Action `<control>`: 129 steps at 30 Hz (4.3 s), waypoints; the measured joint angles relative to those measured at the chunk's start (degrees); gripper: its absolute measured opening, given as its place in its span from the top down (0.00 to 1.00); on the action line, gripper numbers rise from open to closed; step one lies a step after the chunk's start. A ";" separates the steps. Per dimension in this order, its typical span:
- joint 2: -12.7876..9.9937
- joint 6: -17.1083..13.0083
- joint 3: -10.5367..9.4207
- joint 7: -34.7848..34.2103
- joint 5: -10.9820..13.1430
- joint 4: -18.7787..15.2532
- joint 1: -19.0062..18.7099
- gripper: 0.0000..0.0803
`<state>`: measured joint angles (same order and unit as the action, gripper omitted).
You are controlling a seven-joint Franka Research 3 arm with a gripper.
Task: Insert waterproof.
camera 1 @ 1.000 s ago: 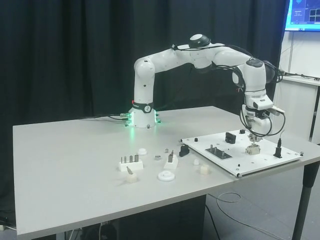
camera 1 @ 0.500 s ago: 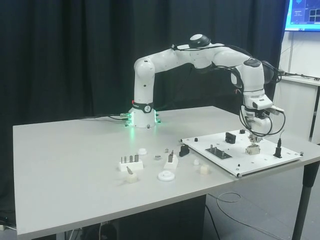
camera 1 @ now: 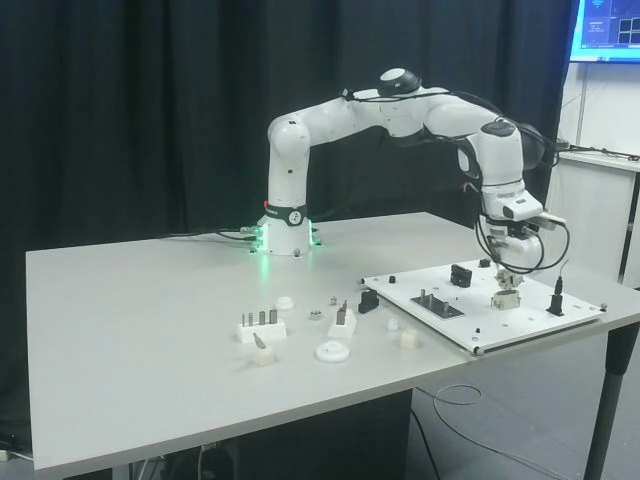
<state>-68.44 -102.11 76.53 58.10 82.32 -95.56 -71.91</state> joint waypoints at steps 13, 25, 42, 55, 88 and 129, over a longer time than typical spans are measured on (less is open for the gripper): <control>0.00 -2.67 -0.37 4.40 3.07 -3.18 -1.31 0.61; 0.00 -4.93 -0.38 6.70 5.88 -5.96 -3.16 0.61; -0.11 -7.93 -0.45 8.11 7.37 -8.31 -5.20 0.61; -0.12 -9.35 -0.51 8.91 7.97 -8.89 -6.04 0.61; -0.14 -11.49 -0.89 13.91 8.05 -9.50 -6.54 0.61; -0.13 -11.88 -0.98 10.96 8.07 -9.50 -6.58 0.61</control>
<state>-68.56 -114.00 75.55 69.05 90.39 -105.05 -78.49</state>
